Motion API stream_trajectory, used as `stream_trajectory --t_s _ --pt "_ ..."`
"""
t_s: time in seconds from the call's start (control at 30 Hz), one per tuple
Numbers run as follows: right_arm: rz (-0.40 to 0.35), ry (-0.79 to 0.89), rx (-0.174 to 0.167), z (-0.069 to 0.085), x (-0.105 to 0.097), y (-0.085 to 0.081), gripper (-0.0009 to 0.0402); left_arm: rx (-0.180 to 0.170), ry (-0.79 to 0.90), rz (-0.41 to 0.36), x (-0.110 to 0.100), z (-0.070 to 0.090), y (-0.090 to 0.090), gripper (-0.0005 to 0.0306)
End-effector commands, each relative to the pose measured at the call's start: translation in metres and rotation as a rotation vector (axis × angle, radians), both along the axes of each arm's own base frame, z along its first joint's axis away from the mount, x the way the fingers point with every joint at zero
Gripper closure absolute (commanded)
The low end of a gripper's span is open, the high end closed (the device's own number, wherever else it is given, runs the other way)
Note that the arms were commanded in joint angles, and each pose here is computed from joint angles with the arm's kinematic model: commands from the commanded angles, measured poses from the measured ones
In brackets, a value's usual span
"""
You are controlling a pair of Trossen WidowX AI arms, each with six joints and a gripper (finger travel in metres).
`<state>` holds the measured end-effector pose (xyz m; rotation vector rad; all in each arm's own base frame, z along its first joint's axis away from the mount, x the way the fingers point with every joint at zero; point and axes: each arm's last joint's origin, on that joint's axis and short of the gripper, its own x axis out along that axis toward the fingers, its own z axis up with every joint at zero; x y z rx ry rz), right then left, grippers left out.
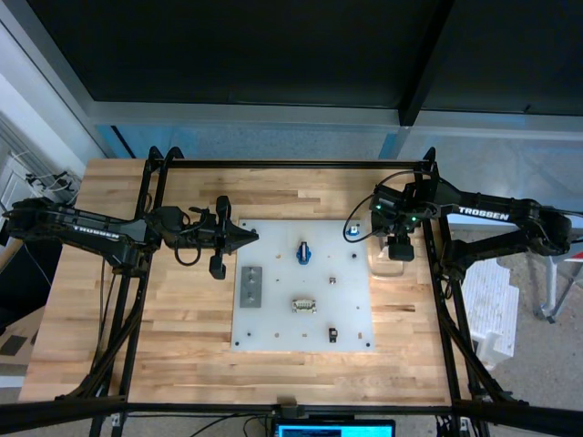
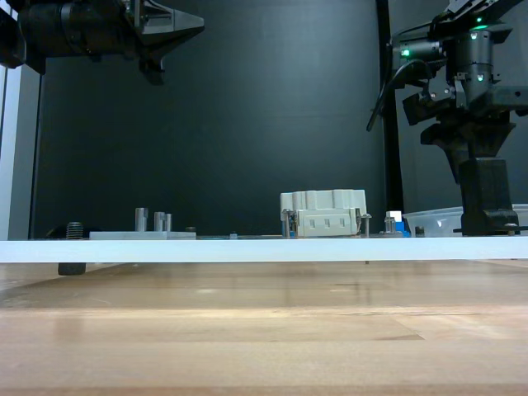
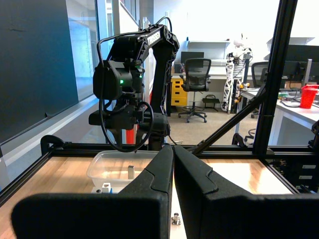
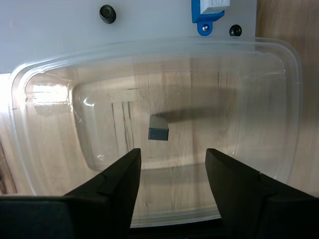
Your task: Pick the 16mm bar and install on taskboard
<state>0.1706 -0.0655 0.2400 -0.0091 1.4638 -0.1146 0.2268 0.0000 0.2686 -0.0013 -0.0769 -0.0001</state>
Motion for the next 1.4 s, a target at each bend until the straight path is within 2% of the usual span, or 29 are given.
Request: stream_trajectory --t_s 0.03,0.33,0.6,0.83,1.4 --pt "-0.002 0.008 0.003 -0.005 0.001 0.0 0.0191 0.0 0.0 0.0 0.0 0.0 0.0 0.03" --pt "-0.001 0.02 0.021 -0.024 0.01 -0.003 0.0173 0.0 0.0 0.0 0.0 0.0 0.0 0.03" --pt "-0.033 0.041 0.04 -0.035 0.007 -0.002 0.0173 0.0 0.0 0.0 0.0 0.0 0.0 0.03" --pt "-0.049 0.023 0.059 -0.051 0.004 0.0 0.0174 0.0 0.0 0.0 0.0 0.0 0.0 0.03" --pt "-0.057 0.048 0.06 -0.058 0.008 -0.002 0.0175 0.0 0.0 0.0 0.0 0.0 0.0 0.03"
